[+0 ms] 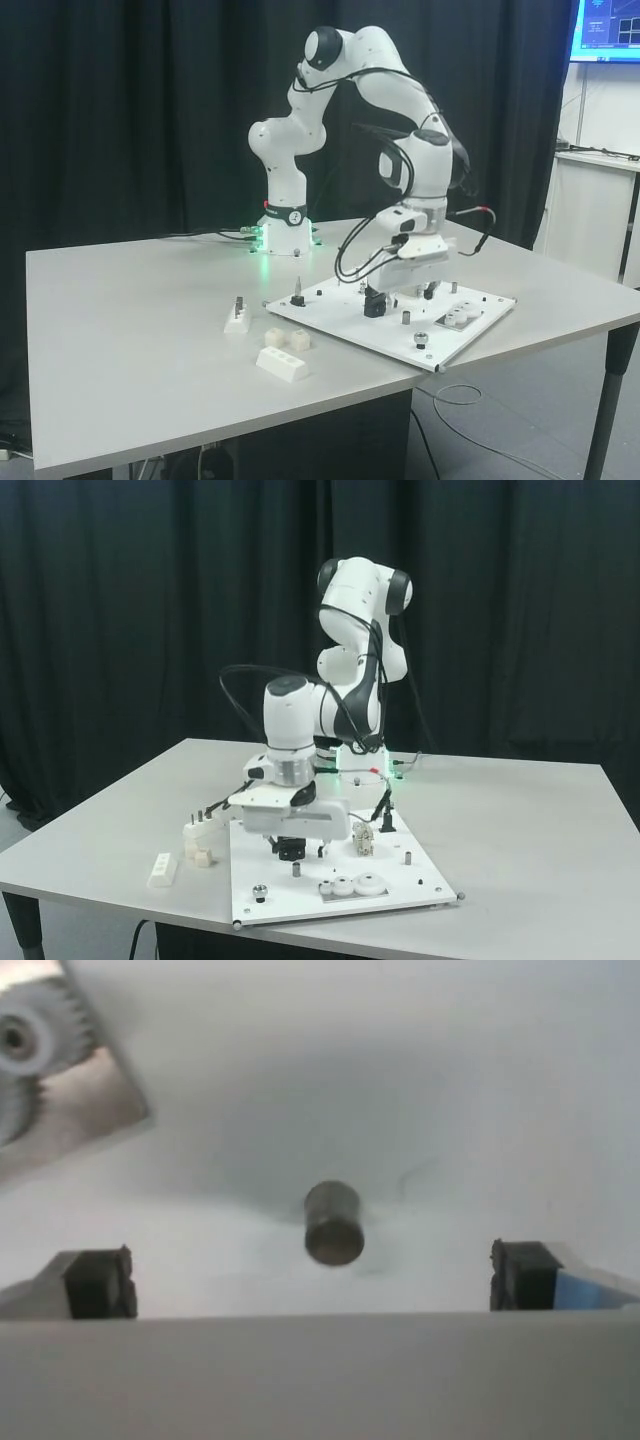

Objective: Pick square peg 3.

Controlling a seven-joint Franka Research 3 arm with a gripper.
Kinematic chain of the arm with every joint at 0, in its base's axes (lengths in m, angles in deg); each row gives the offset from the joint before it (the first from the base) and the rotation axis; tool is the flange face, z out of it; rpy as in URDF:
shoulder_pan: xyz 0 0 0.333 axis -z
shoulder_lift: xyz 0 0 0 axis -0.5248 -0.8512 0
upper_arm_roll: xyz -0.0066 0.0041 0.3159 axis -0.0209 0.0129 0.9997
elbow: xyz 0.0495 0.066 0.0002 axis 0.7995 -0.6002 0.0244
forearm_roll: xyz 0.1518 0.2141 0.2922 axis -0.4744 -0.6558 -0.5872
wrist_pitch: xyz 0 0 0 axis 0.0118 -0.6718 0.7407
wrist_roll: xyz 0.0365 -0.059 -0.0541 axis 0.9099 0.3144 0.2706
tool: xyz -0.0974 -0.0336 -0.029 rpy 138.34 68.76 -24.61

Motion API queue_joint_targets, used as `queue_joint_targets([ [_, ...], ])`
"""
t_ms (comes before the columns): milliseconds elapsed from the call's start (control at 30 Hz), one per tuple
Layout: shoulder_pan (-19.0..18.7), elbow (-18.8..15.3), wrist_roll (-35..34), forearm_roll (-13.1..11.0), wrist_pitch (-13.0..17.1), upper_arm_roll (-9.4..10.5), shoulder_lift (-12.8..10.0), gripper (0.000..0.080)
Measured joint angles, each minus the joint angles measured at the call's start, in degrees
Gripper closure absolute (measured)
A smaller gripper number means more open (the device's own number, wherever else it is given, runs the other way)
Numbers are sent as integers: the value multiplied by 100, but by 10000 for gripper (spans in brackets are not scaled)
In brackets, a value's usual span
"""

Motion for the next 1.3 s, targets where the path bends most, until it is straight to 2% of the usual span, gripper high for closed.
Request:
queue_joint_targets([
  [33,0,6,0,5,-43,-1,42,47],
  [67,0,11,0,13,-87,-2,88,14],
  [233,0,27,-11,69,-248,-7,273,14],
  [467,-1,32,-41,79,-334,-8,415,3],
  [1300,-21,50,-90,79,-329,-7,476,3],
])
